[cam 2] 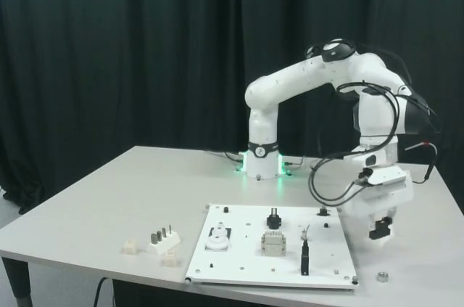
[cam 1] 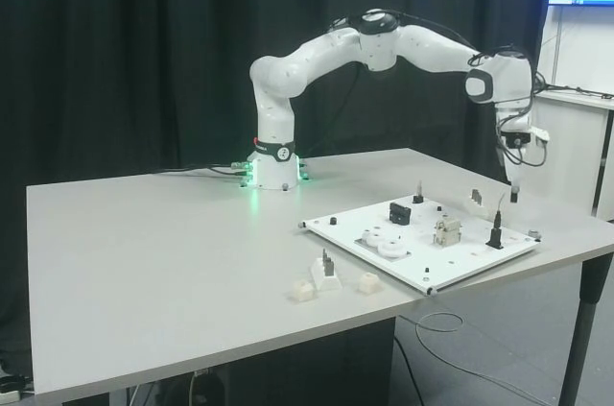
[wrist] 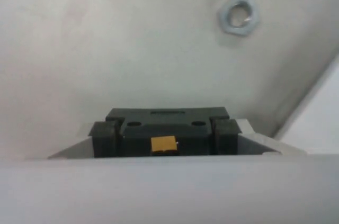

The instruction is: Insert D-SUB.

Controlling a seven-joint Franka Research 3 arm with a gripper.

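Note:
My gripper (wrist: 165, 138) is shut on a black D-SUB connector (wrist: 167, 121), with a black finger (wrist: 103, 138) pressed against each of its ends. In the second room view the gripper (cam 2: 380, 233) hangs a little above the grey table, just past the right edge of the white board (cam 2: 239, 260), and the black connector (cam 2: 378, 232) shows between its fingers. From the first room view the gripper (cam 1: 515, 197) is above the board's far right corner (cam 1: 460, 260).
A loose grey nut (wrist: 238, 15) lies on the table beneath the gripper, also visible as the nut (cam 2: 382, 276). The board carries a grey block fixture (cam 2: 272, 243), black upright pegs (cam 2: 304, 258) and white rings (cam 2: 216, 238). Small white blocks and a pin holder (cam 2: 161, 240) sit left of the board.

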